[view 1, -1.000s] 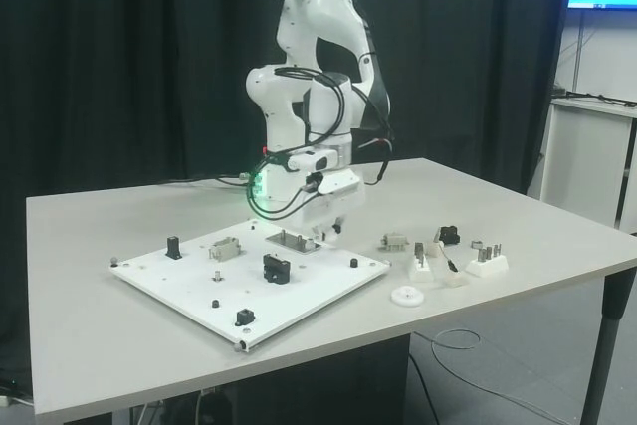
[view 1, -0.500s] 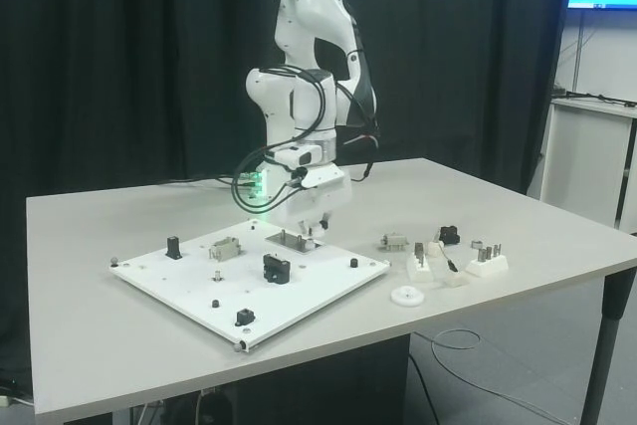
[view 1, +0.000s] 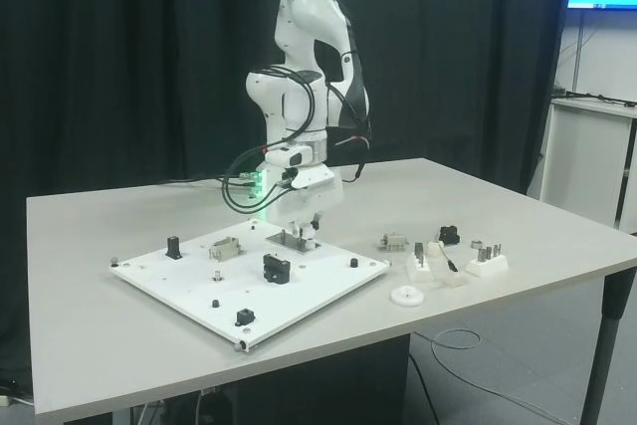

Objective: Insert medium gear.

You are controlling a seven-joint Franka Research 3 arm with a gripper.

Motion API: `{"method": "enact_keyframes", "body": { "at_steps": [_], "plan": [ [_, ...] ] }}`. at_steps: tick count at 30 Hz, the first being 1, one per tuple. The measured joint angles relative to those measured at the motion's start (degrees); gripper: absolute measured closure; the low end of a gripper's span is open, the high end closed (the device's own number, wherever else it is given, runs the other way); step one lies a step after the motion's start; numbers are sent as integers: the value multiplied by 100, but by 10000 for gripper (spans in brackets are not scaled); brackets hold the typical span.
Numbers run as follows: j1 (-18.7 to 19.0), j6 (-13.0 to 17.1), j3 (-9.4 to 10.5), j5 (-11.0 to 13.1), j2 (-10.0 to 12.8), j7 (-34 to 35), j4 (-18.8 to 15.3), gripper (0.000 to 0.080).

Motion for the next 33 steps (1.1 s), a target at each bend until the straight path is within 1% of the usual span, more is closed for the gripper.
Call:
{"method": "enact_keyframes", "body": {
  "at_steps": [17,33],
  "plan": [
    [0,107,-14,7,0,-5,-128,406],
    [0,144,-53,22,1,-62,-208,407]
  ]
}}
